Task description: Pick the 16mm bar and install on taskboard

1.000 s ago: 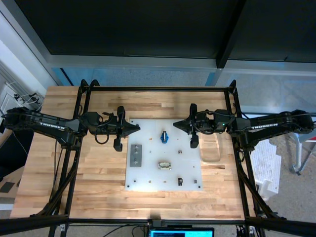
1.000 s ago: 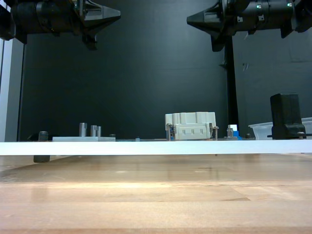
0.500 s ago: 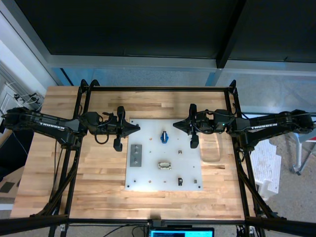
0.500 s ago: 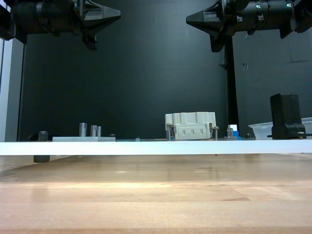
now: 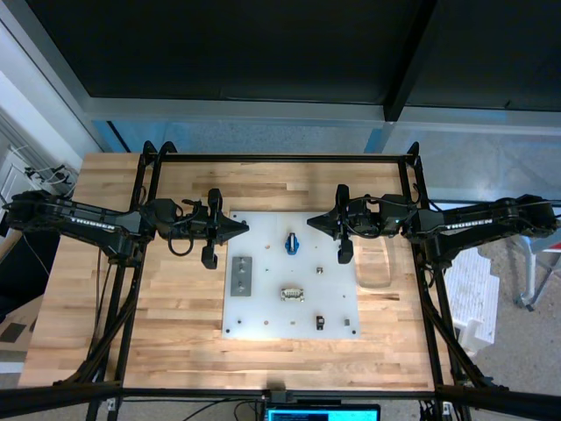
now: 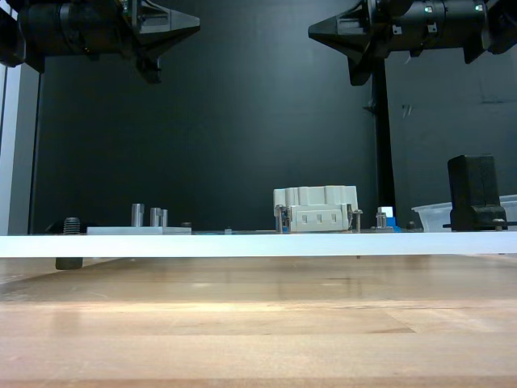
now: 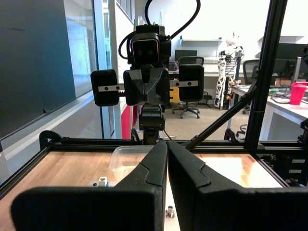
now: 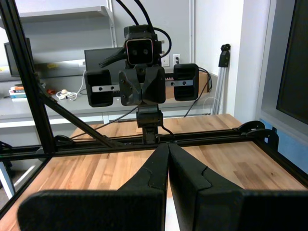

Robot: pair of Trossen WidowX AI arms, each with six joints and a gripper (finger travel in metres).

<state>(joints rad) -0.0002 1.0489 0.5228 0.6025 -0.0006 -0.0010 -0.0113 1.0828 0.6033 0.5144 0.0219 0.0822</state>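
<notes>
Evidently, the left gripper [image 5: 246, 226] was held high over the far left edge of the taskboard [image 5: 263, 326], its fingers [image 7: 151, 168] pressed together on nothing. The right gripper [image 5: 309, 222] was held opposite, tip facing tip and well apart, its fingers [image 8: 156, 174] likewise closed and empty. The 16mm bar [image 5: 321, 269] was seen standing on the board right of centre, between the blue connector [image 5: 292, 243] and the small black part [image 5: 321, 322].
</notes>
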